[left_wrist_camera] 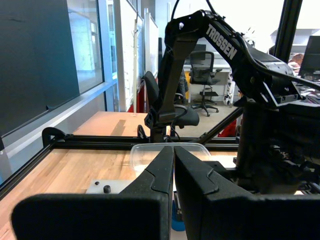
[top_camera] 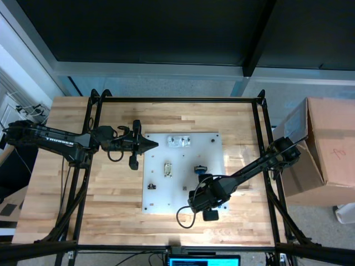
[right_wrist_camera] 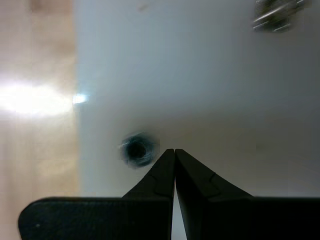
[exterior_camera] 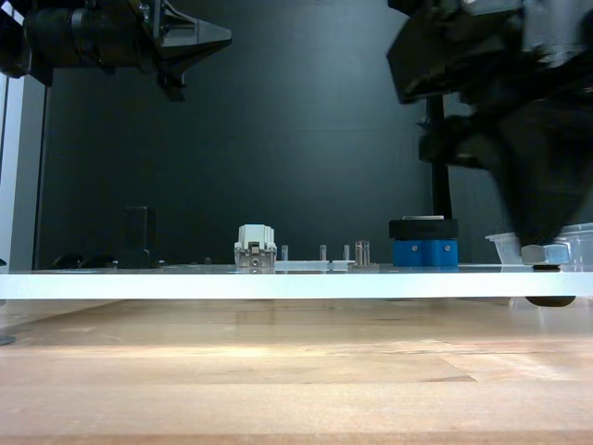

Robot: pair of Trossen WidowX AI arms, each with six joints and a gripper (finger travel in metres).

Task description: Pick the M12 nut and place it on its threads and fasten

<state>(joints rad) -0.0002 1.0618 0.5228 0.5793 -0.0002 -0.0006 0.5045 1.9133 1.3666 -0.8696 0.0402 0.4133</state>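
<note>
Left gripper (top_camera: 151, 144): closed, raised at board (top_camera: 158, 194) left edge. Right gripper (right_wrist_camera: 174, 151): closed, empty, tips beside M12 nut (exterior_camera: 545, 253) on its stud (exterior_camera: 548, 267).

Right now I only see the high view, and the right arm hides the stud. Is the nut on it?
Observer: Yes. Low view shows the silver nut sitting on top of its stud, with the right gripper close above it in that view.
Operator: Gripping it?
Observer: No. Right wrist view shows its jaws shut tip to tip, nothing between them.
Operator: Left arm's height?
Observer: Left gripper hangs high above the board, jaws shut.
</note>
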